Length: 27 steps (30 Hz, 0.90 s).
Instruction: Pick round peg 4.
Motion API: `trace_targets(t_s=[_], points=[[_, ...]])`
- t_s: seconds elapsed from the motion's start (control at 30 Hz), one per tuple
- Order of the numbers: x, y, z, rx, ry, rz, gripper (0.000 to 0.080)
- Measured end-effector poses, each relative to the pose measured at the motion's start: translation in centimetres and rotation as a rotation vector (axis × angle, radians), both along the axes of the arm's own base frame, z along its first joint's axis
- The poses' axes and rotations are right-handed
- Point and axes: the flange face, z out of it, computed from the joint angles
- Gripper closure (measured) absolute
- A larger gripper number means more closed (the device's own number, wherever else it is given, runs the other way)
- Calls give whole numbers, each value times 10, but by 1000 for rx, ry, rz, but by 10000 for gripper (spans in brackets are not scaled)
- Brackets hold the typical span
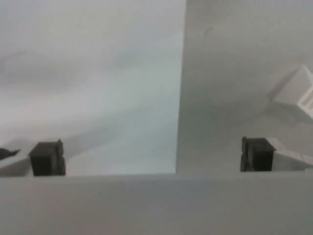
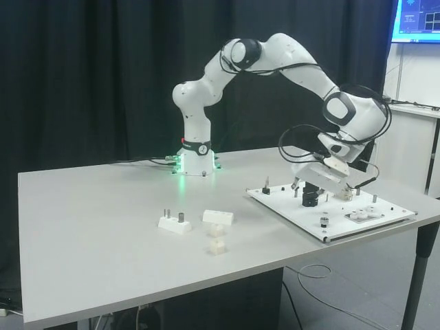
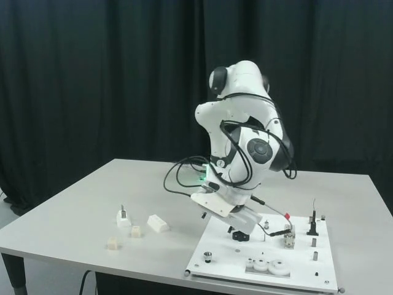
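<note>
Currently my end effector is released: the wrist view shows both black fingertips standing wide apart with nothing between them. Neither room view settles that. In them the end effector hangs tilted just above the white board, which lies on the grey surface.

Round peg 4: I cannot tell which peg it is. Small upright pegs stand on the board close around the end effector. A short dark cylinder sits near the board's edge.

Only the room views show the pegs. The wrist view gives pale flat planes and a white block-like part.

Well away from the end effector, off the board, white blocks and a small peg holder rest on the surface.
</note>
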Motion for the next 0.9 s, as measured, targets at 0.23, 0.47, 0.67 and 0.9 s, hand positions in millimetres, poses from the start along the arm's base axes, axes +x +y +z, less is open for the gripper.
trace_targets(t_s=[0.23,0.47,0.67,0.9], points=[[-14,-17,2,62,-14,25,3],[-33,-35,3,113,-44,23,3],[-51,-40,5,120,-68,36,3],[-66,-57,8,111,-107,44,3]])
